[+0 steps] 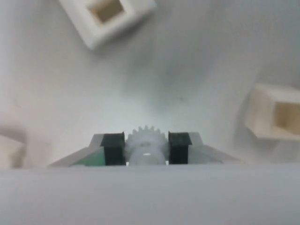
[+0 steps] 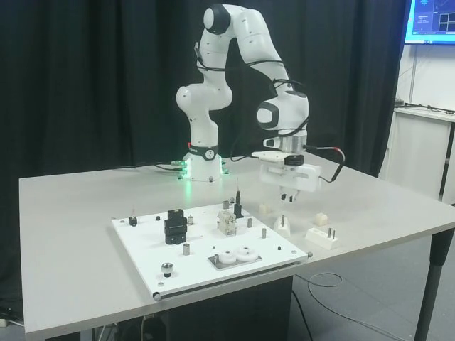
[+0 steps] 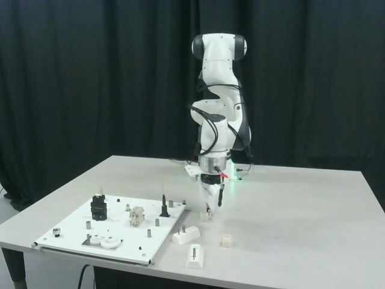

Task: Insert small gear.

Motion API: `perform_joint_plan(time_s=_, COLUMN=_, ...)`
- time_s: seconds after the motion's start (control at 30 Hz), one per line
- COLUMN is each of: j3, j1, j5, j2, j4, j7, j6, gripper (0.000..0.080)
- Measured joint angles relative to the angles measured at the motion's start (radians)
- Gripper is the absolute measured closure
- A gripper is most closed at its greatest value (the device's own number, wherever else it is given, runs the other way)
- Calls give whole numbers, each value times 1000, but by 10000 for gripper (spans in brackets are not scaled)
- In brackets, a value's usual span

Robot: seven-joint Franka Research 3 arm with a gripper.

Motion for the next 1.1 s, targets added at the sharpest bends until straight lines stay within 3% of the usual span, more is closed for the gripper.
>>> perform_joint_plan(time_s=0.33, j3=-32, j1=0, j5=-17, j2=-8, j4=73, j7=-19, j6=-17, gripper=608)
perform_joint_plan(time_s=0.6, j3=-67, j1=-14, j5=-56, j2=-1, j4=168, j7=-38, j6=-63, gripper=608)
perform_joint_plan(time_s=0.83, j3=-76, j1=-70, j5=-107, j2=29, j4=278, j7=-60, j6=-118, gripper=608)
perform_joint_plan(time_s=1.1, j3=-75, j1=-145, j5=-120, j2=94, j4=426, j7=-119, j6=-180, gripper=608)
